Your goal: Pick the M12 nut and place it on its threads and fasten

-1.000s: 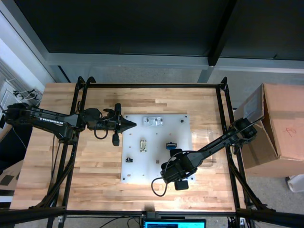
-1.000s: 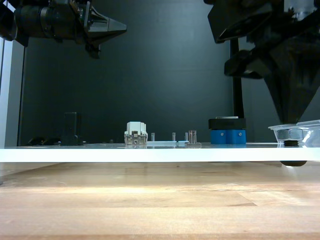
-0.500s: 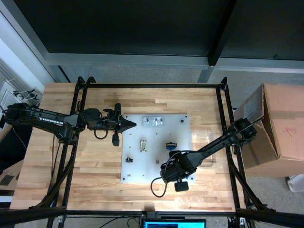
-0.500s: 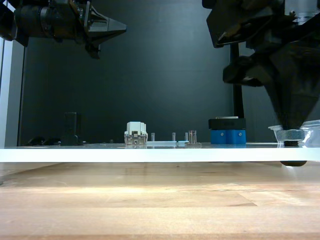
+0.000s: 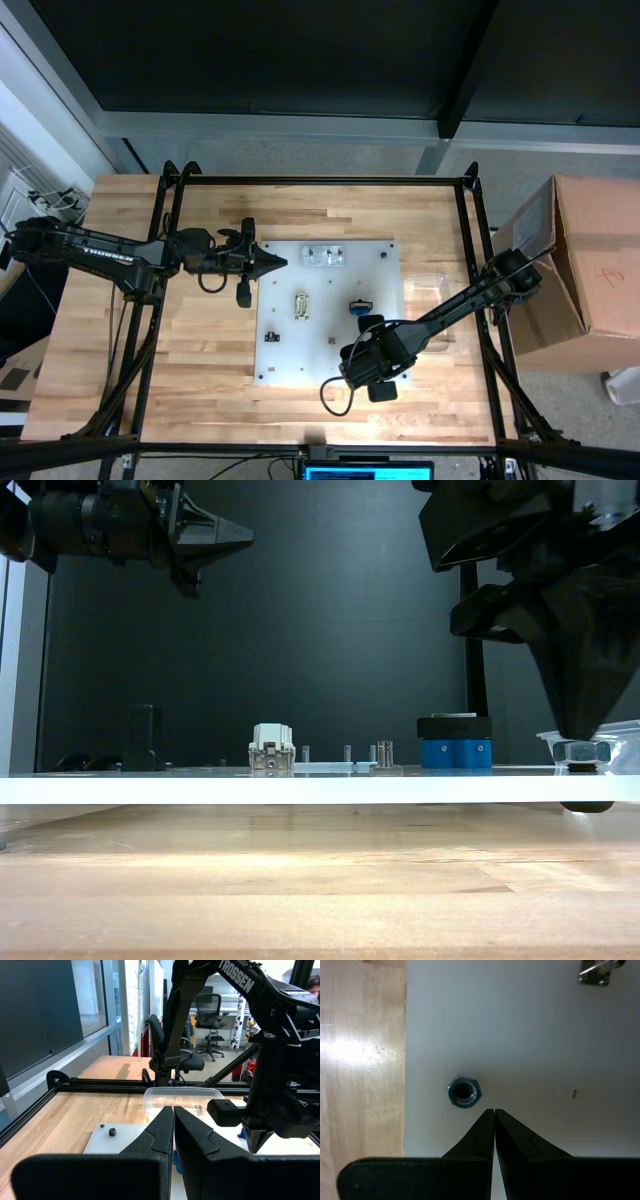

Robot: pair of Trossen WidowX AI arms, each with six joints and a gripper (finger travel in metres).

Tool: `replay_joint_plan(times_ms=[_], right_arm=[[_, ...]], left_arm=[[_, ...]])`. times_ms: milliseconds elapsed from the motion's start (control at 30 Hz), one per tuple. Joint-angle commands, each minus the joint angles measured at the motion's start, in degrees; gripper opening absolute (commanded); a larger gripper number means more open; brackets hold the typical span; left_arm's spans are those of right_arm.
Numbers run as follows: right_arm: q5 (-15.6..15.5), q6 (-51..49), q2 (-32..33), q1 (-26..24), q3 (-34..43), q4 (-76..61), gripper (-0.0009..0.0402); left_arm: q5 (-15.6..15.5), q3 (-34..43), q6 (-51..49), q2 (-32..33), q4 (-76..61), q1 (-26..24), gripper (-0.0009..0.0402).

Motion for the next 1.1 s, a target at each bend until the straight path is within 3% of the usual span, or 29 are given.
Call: replay_joint_plan(times_ms=[33,133,233,300,600,833,967,1100], right_arm=[[-0.44,-0.07,0.79,-0.04,0.02,1.16,0.0000],[-4.04,-0.66,1.68,0.02,-0.22,2.82,0.0000],[-13.09,-2.08,1.68,0.02,-0.22,3.21,0.0000],[-15.34,-2.03,1.53,0.04,-0.02,2.29,0.0000],[-5.79,0.09,0.90,0.07,0.04,0.00,0.0000],[-2.95,1.05,0.66,0.02,-0.07,1.18,0.0000],[-4.50,1.16,1.64,0.09,-0.28,3.41,0.0000],[-14.82,-0.02,1.66,0.09,-0.20,3.61,0.0000]], left_arm=[[0.00,0.00,0.02,0.02,0.07,0.00,0.0000],[0.00,0.00,0.02,0.02,0.11,0.00,0.0000],[0.00,0.00,0.02,0.02,0.07,0.02,0.0000],[0.02,0.00,0.02,0.02,-0.02,0.00,0.0000],[0.00,0.00,0.02,0.02,-0.46,0.00,0.0000],[0.00,0.00,0.02,0.02,-1.22,0.00,0.0000],[0.00,0.00,0.02,0.02,-1.25,0.02,0.0000],[0.00,0.00,0.02,0.02,-1.38,0.02,0.0000]])
